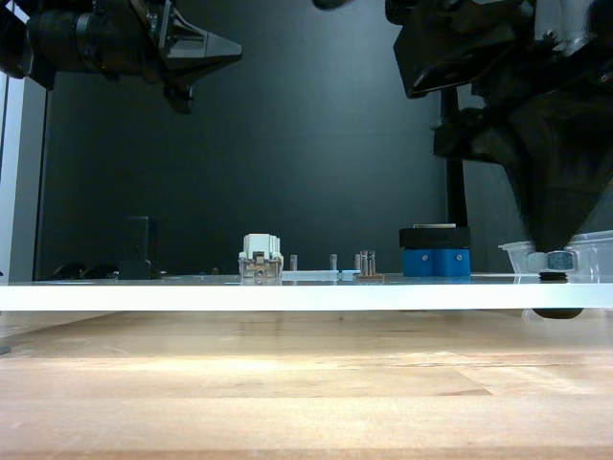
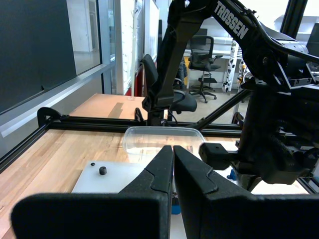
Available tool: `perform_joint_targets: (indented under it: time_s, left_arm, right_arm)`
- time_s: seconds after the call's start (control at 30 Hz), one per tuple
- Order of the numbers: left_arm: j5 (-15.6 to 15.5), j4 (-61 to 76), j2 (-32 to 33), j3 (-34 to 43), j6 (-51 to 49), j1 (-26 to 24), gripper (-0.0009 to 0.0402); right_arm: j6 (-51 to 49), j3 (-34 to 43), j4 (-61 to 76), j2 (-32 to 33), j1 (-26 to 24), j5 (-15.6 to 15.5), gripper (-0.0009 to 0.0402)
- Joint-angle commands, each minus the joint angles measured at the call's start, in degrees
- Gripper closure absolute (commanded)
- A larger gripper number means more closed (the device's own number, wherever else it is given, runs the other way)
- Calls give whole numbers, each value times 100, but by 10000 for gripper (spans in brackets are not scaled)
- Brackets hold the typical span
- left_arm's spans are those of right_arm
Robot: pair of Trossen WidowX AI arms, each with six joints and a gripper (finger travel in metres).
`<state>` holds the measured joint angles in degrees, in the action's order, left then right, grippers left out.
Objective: Pick the M12 nut and place it on its threads and fasten
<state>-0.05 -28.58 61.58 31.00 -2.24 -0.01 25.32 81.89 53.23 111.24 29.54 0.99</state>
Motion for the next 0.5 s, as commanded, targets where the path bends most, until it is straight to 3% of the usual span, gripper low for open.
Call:
perform_joint_targets:
  time_s: [0.03,0.17,0.33,0.4,0.5]
  left_arm:
    - [2,-2,2,0,0,0,393]
    - [2,-2,2,0,0,0,393]
    - [2,-2,2,2,0,0,393]
    - [2,-4,2,2,0,0,393]
    - [2,0,2,0,0,0,393]
  right_arm:
    - [-249,-2,-11,7,9,-879,393]
    - [-236,-2,57,-7,9,-411,393]
    - [-160,-2,57,-7,11,387,393]
    - [-116,-2,50,-7,11,555,393]
    - [-31,-2,-2,-7,11,568,393]
